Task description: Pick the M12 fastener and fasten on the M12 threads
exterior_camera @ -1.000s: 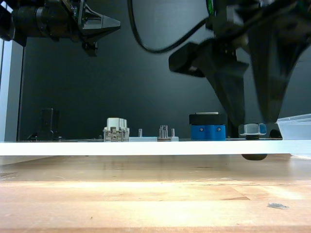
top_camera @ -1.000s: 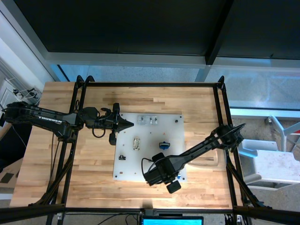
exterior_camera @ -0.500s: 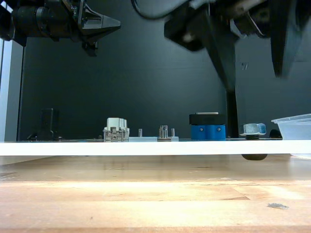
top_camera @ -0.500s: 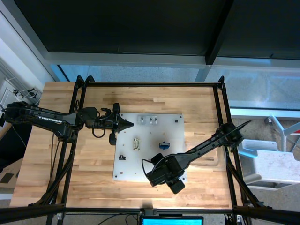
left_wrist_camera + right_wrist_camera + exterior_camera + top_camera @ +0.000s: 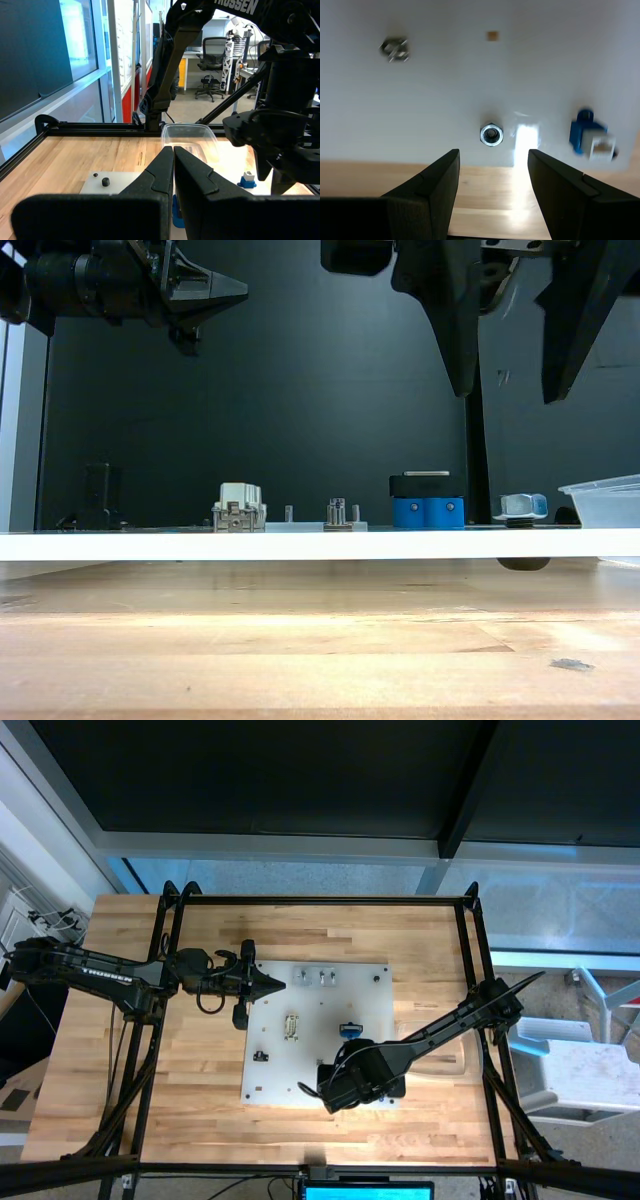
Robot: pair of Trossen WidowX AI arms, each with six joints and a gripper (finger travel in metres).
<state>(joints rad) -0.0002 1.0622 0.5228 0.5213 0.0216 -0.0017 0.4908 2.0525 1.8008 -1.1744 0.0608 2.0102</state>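
Right gripper (image 5: 506, 390): over near-right part of white board (image 5: 268, 1072), well above it, pointing down.
Right fingers (image 5: 450, 320): spread wide, holding nothing, clear of nut.
M12 nut (image 5: 491, 134): silver hex, on its stud by board's near edge. Low view shows it atop a short dark stub, just left of clear tray (image 5: 604, 500). Right wrist view shows it on the white board, not in the tray.
Nut vs fingers: right wrist view puts nut in the gap btwn the 2 fingers, untouched. High view: nut hidden under gripper body.
Left gripper (image 5: 278, 984): at board's far-left edge, high above table (image 5: 200, 1120), pointing inward, approx level.
Left fingers (image 5: 160, 177): closed together, nothing btwn them.
Blue fitting (image 5: 428, 512): on board, left of nut in low view, apart from it.
Other board parts: grey connector (image 5: 238, 508) and small silver post (image 5: 337, 512) mid-board, no gripper near them.
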